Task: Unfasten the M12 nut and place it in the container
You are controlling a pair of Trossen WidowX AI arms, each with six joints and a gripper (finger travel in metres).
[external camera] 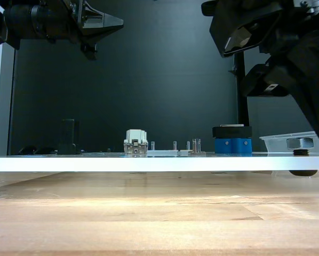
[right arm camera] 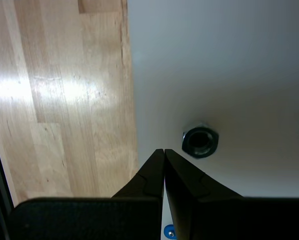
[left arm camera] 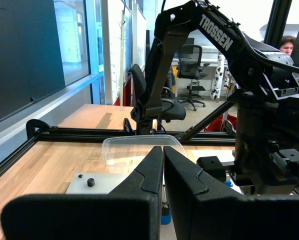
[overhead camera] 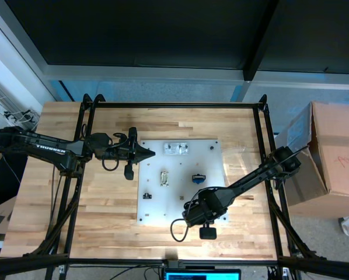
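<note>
"How far along was the job?"

"Not far, I think. The silver nut (right arm camera: 200, 141) sat on its black stud (external camera: 301, 152), by the near right edge of the white board (right arm camera: 214, 60). It was not in the see-through container (left arm camera: 139, 150). So the turning, the lifting and the drop all looked left to do."

"What about the right tool (right arm camera: 164, 150)?"

"It hung above the nut, tips just beside it. They were pinched together with nothing in them."

"And the left tool (left arm camera: 163, 148)?"

"High over the board's left edge, closed too, and empty."

"What were things like?"

"The nut was shiny, with six sides and a dark middle. The stud was short and black. The board was smooth and plain. The surface (right arm camera: 64, 100) was pale, stripy wood. The container was thin clear plastic with round corners."
</note>
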